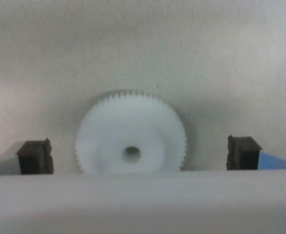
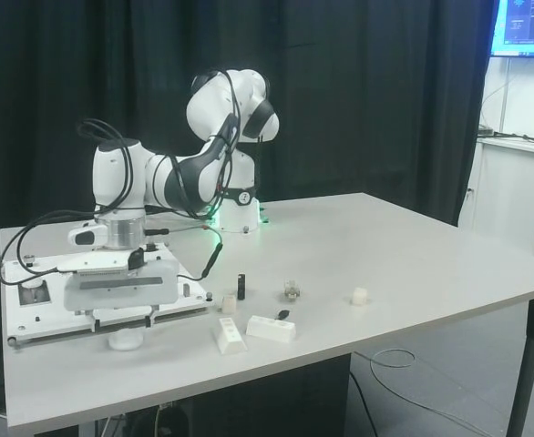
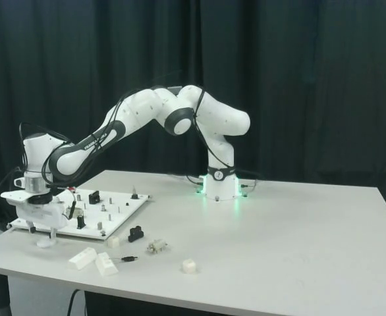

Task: Remove round peg 3.

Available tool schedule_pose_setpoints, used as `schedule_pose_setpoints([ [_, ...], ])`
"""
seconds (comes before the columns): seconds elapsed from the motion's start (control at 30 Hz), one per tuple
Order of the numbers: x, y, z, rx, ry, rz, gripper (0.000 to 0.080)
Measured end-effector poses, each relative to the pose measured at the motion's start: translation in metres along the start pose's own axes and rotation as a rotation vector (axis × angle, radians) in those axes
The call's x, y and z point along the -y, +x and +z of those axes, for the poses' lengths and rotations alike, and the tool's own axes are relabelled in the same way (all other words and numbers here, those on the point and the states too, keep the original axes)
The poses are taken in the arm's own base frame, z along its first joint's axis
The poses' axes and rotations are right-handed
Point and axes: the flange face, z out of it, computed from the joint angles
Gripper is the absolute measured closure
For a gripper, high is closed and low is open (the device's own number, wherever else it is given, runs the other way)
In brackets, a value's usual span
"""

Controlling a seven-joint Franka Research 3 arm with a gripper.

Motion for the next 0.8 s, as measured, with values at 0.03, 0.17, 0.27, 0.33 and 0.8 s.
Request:
schedule_pose_setpoints([
  [0.03, 0.000, 0.001, -0.001, -0.002, -0.001, 0.001, 0.0012],
  [0.17, 0.002, 0.003, -0.006, -0.013, -0.004, 0.005, 0.0005],
  [0.27, 0.003, 0.005, -0.009, -0.020, -0.004, 0.009, 0.0005],
  [0.33, 0.004, 0.006, -0.012, -0.024, -0.004, 0.012, 0.0005],
  [0.8, 0.000, 0.012, -0.027, -0.032, -0.014, 0.018, 0.0003],
])
